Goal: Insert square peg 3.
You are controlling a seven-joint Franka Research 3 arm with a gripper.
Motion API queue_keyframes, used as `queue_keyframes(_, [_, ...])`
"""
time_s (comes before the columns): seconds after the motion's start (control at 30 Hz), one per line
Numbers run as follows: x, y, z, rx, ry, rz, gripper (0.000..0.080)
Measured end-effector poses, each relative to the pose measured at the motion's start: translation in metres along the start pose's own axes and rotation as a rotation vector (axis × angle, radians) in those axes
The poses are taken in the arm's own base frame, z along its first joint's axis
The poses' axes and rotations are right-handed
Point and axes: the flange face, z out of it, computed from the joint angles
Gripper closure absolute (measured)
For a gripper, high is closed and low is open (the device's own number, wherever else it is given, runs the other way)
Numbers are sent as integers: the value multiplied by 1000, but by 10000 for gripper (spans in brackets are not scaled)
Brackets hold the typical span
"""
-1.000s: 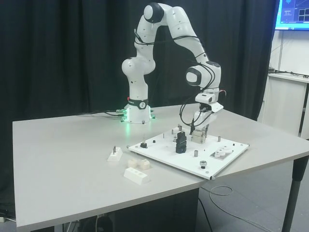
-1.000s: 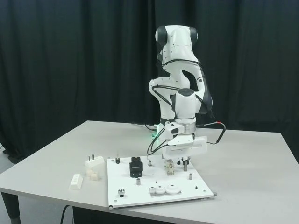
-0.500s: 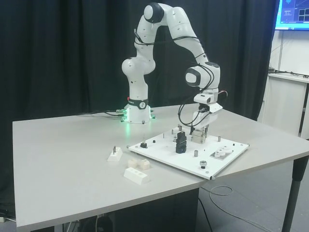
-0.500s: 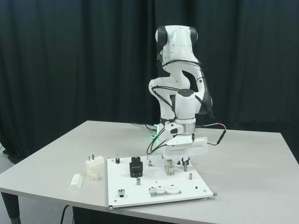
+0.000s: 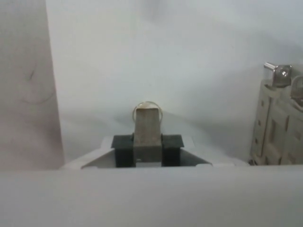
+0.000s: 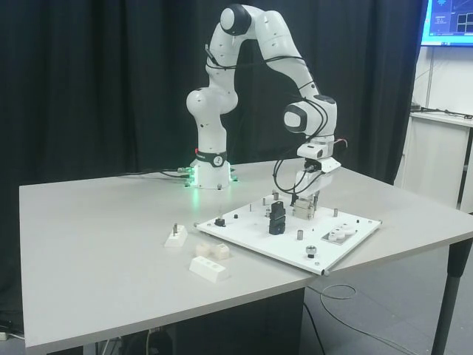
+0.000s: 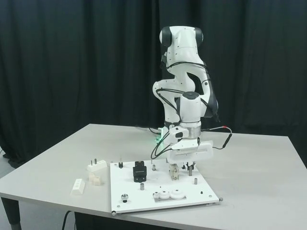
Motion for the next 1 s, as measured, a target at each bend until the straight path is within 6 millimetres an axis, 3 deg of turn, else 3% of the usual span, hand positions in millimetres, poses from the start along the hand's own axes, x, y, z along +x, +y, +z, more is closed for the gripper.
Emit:
queue_keyframes(0.33, [-1, 3, 9, 1, 13, -13, 689])
queue_keyframes(0.37, [0, 3, 9, 2, 14, -13, 328])
queue_keyframes(0.7, [-5, -9, 0, 21, 24, -21, 328])
queue_keyframes(0.73, [-6, -10, -2, 24, 25, -20, 18])
queue_keyframes(1.0, [-12, -17, -28, 39, 12, -11, 6])
